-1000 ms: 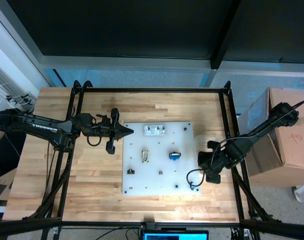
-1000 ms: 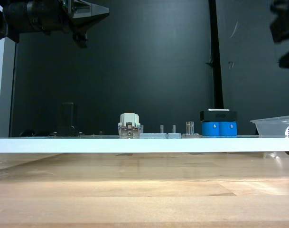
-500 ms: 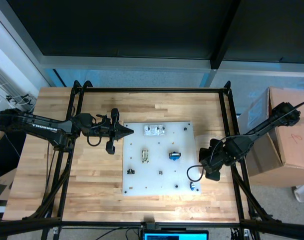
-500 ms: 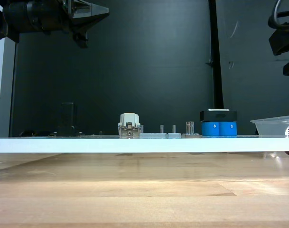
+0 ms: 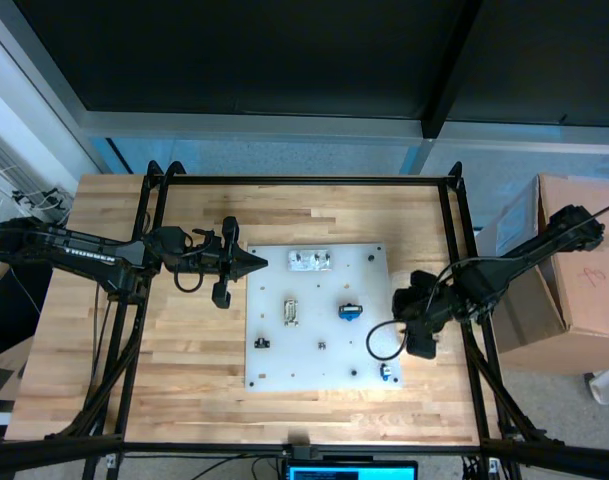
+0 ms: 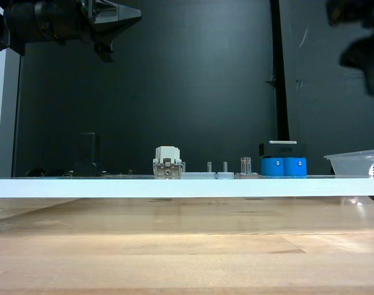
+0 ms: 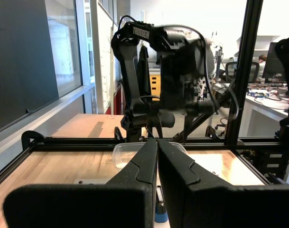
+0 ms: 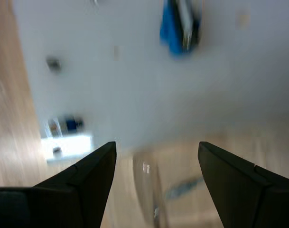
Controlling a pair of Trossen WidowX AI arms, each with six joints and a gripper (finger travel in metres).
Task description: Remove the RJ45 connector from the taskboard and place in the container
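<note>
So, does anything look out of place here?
Nothing stands out. Left gripper, shut, hangs above the board's left edge; right gripper, open, hangs over its right edge near the container. The connector appears seated at the board's near right corner.

On the tabletop [image 5: 184, 350] lies the taskboard [image 5: 314, 335], with the left gripper [image 5: 259, 262] hanging above its far left corner, the right gripper [image 8: 156, 145] above its right edge, the container [image 6: 357, 161] standing just right of the board, and the RJ45 connector [image 5: 387, 372], as far as I can tell, at the board's near right corner.
</note>
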